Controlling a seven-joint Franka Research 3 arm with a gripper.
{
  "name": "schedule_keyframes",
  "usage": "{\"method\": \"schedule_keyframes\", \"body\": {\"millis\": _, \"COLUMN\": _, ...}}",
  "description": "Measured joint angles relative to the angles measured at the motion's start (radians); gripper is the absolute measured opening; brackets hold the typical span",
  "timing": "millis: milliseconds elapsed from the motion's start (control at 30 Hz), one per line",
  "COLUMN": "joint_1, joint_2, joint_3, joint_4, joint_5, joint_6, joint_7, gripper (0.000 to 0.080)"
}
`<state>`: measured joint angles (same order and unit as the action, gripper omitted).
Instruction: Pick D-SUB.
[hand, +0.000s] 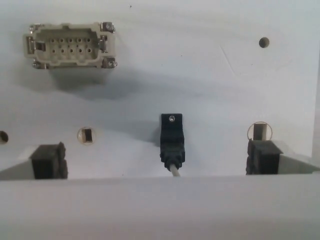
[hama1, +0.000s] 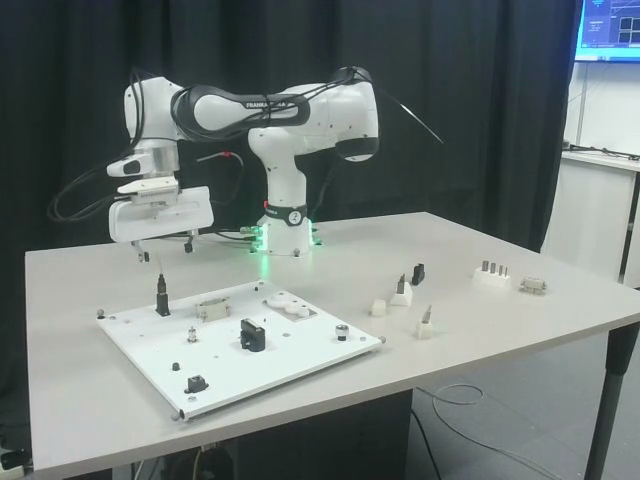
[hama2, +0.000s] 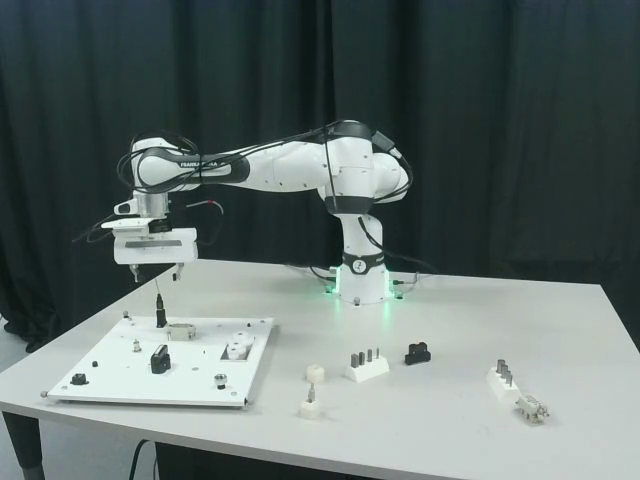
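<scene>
Black curtain behind grey desk (hama1: 480, 260). End effector (hand: 155, 160) wide open, empty, hovering above plug (hand: 171, 138) on board (hama1: 300, 350). Approach step; next: descend straight, close on plug.

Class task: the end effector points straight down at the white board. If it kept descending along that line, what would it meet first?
Most likely the black plug with its grey cable, standing upright on the white board midway under the end effector. Depth is uncertain.
</scene>
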<state>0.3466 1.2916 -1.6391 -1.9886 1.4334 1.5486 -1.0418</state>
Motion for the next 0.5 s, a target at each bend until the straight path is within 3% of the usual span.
{"method": "schedule_keyframes", "body": {"millis": 500, "joint_1": 0.000, "joint_2": 0.000, "joint_3": -0.006, "joint_4": 0.012, "joint_5": 0.000, "joint_6": -0.001, "joint_7": 0.023, "gripper": 0.0800}}
